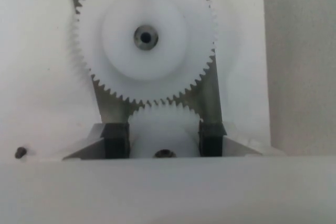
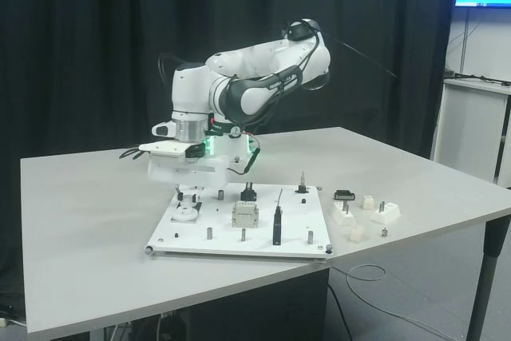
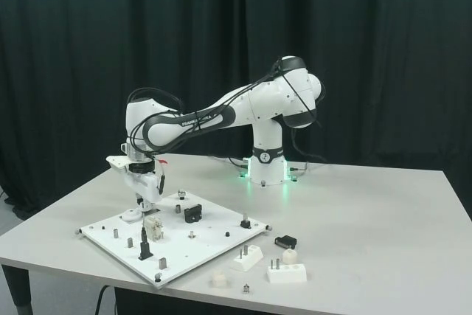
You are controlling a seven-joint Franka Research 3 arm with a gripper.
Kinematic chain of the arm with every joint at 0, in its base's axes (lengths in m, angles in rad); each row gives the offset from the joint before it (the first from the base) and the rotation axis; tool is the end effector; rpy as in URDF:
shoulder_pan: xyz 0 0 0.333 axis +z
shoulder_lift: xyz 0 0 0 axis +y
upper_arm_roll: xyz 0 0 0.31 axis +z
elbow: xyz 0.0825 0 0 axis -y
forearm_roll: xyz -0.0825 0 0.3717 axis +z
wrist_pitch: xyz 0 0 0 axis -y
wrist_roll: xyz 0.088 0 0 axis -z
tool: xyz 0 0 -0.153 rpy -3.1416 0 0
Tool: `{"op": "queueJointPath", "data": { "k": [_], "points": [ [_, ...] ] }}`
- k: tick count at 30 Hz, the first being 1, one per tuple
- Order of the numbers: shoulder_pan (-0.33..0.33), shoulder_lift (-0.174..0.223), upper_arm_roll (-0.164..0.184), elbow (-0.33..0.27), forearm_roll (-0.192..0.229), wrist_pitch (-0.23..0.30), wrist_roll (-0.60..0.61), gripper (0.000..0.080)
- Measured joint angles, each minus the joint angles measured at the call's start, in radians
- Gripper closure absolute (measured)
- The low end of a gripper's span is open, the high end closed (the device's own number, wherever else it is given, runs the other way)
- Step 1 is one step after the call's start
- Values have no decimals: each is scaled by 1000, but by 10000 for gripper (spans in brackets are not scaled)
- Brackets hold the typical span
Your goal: Insert medium gear.
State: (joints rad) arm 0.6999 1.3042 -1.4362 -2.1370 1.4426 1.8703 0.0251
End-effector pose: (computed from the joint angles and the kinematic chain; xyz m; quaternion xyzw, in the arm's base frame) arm 0.4459 -0.3048 0.1748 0.7541 -0.6562 0.0271 0.0034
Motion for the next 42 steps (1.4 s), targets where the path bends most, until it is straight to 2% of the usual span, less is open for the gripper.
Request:
{"op": "queueJointPath", "data": {
  "k": [12,33,42],
  "points": [
    [1,0,0,0,-2,2,-18,519],
    [2,0,0,2,-2,-3,-240,519],
    [1,0,0,1,0,-3,-212,519]
  ]
}}
